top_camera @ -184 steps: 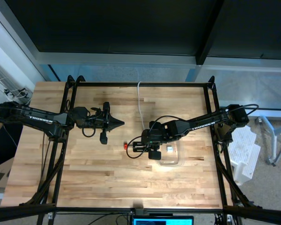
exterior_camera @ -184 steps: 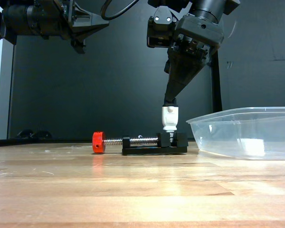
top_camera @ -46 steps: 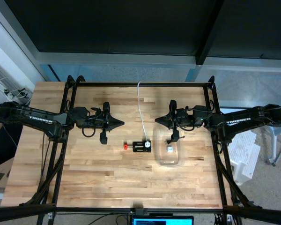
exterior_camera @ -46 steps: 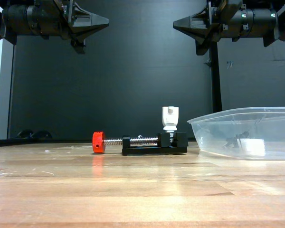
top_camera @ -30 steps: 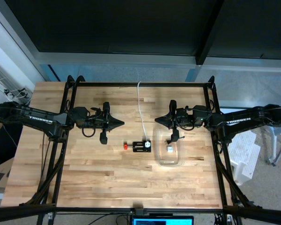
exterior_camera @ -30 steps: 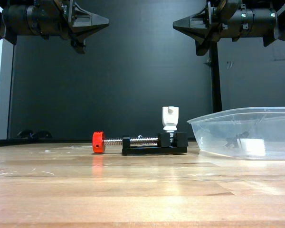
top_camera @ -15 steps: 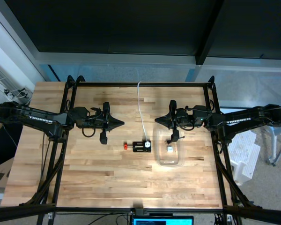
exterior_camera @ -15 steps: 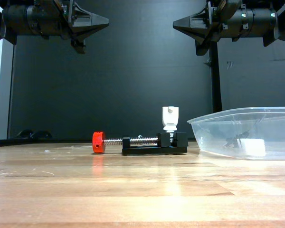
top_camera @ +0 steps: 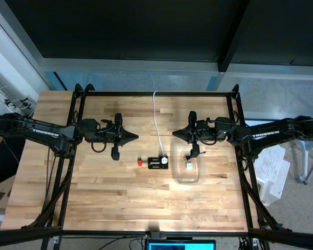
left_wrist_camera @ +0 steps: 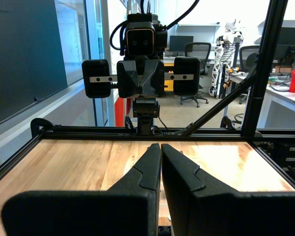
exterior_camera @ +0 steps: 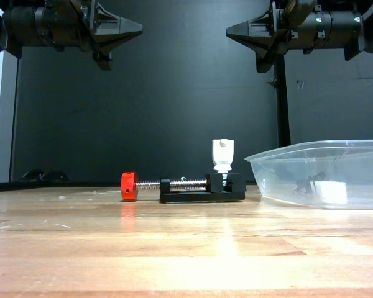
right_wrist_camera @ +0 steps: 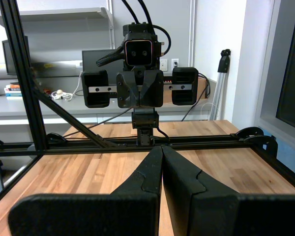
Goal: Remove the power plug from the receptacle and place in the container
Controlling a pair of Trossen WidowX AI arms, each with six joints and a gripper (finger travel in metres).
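We see the left pincer (top_camera: 133,137) held high over the left half of the worktop (top_camera: 120,198), its fingers closed tight together with nothing between them. The right pincer (top_camera: 176,134) hangs at the same height opposite it. The two point at each other but are well apart, and the right one is likewise closed and empty. The plug (exterior_camera: 306,184) lies as a small dark shape on the floor of the container (exterior_camera: 360,164), beside a white cube (exterior_camera: 328,190). Left of the container sits the clamp (exterior_camera: 202,190) with its red knob (exterior_camera: 129,186), holding the white socket (exterior_camera: 222,153) upright. A white cable (top_camera: 156,117) runs from the clamp toward the far edge.
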